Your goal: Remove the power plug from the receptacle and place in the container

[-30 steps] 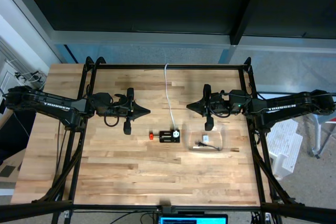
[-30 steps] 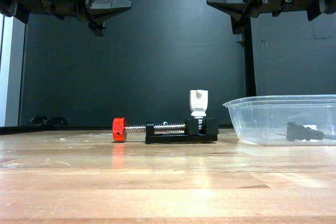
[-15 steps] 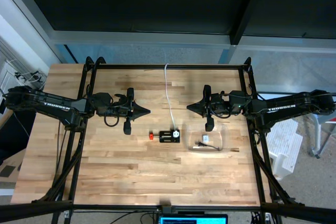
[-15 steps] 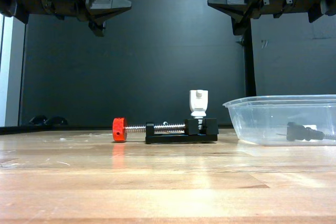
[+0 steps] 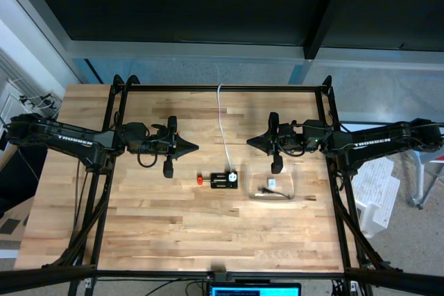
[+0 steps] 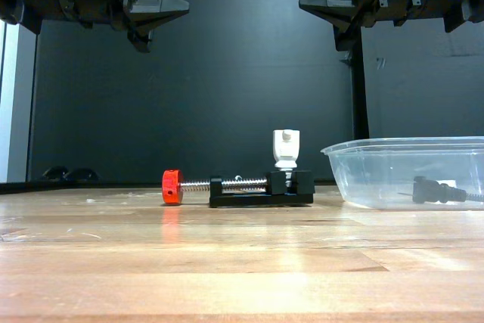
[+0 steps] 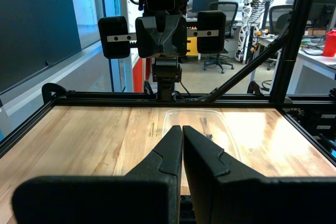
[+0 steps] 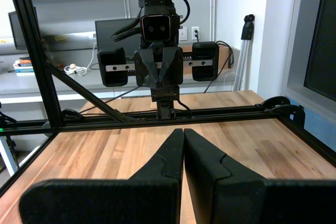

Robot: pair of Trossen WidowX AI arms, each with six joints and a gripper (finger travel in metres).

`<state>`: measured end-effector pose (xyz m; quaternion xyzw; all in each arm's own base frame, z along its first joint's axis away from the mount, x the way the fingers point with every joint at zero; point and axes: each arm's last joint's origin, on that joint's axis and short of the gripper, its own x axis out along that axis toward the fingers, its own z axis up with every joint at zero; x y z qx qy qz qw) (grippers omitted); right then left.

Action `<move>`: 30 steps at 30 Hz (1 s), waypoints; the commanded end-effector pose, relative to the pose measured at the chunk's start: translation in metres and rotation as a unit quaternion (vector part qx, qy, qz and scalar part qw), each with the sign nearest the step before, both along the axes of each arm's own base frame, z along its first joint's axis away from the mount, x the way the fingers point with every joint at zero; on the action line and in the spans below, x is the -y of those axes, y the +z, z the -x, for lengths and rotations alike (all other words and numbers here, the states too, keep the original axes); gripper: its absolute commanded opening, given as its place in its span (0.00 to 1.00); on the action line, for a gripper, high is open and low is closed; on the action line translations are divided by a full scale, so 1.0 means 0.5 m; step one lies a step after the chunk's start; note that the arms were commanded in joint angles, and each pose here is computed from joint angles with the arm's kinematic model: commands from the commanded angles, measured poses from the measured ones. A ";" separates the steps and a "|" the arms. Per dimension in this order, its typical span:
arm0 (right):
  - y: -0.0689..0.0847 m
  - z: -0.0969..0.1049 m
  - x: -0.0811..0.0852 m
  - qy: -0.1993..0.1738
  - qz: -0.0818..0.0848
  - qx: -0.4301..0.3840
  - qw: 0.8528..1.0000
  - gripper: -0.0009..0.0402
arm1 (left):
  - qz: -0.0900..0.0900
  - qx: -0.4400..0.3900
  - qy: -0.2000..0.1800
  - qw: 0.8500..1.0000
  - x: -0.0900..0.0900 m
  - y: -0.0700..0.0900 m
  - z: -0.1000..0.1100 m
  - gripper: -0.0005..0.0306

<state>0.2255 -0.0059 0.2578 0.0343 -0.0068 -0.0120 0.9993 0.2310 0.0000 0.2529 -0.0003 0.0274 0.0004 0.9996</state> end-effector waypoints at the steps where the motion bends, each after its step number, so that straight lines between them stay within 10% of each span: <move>1: 0.000 0.000 0.000 -0.001 -0.001 0.000 1.000 0.02 | 0.000 0.001 0.000 1.000 0.000 0.000 0.000 0.02; 30: -0.014 0.004 0.000 0.000 0.000 -0.001 1.000 0.02 | 0.000 0.000 0.000 1.000 0.000 0.000 0.000 0.02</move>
